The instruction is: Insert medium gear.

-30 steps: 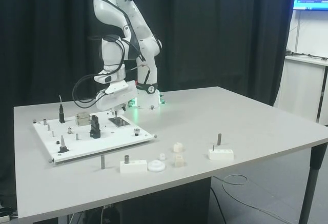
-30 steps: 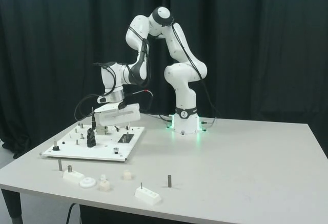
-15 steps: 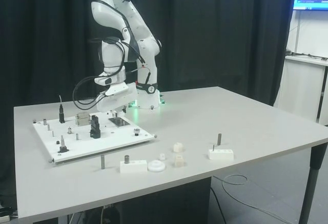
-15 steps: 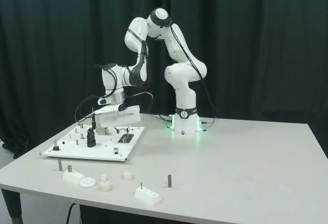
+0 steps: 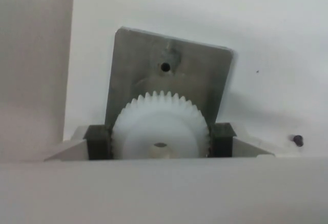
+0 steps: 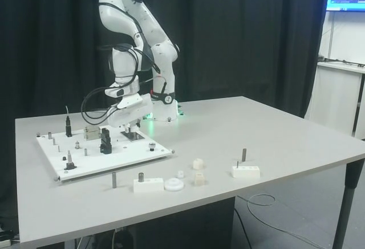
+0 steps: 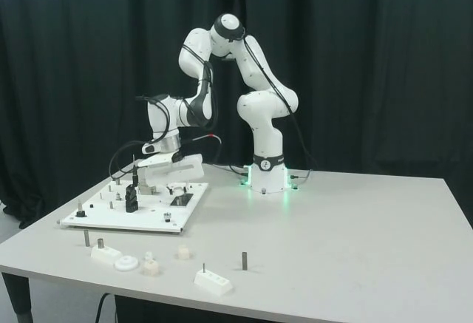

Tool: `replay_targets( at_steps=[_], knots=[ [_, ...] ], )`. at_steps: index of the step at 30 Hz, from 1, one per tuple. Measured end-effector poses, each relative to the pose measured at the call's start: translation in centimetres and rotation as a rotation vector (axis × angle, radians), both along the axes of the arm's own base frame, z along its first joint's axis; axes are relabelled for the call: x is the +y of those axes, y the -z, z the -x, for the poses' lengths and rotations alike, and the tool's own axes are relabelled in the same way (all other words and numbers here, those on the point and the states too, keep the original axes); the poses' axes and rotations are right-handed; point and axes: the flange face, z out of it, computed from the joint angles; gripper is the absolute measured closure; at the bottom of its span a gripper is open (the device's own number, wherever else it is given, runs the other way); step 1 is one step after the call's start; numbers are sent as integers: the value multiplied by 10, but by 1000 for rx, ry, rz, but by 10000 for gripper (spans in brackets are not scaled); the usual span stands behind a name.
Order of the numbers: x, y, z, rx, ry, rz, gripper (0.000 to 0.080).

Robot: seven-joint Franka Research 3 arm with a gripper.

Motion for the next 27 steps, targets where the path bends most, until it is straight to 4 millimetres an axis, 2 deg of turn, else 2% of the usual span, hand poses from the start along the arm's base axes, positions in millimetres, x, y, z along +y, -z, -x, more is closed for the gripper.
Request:
replay_targets(
  at_steps=[10,27],
  knots=[
    [1,9,5,9,1,-25,406],
    [5,8,3,23,3,-25,406]
  ],
)
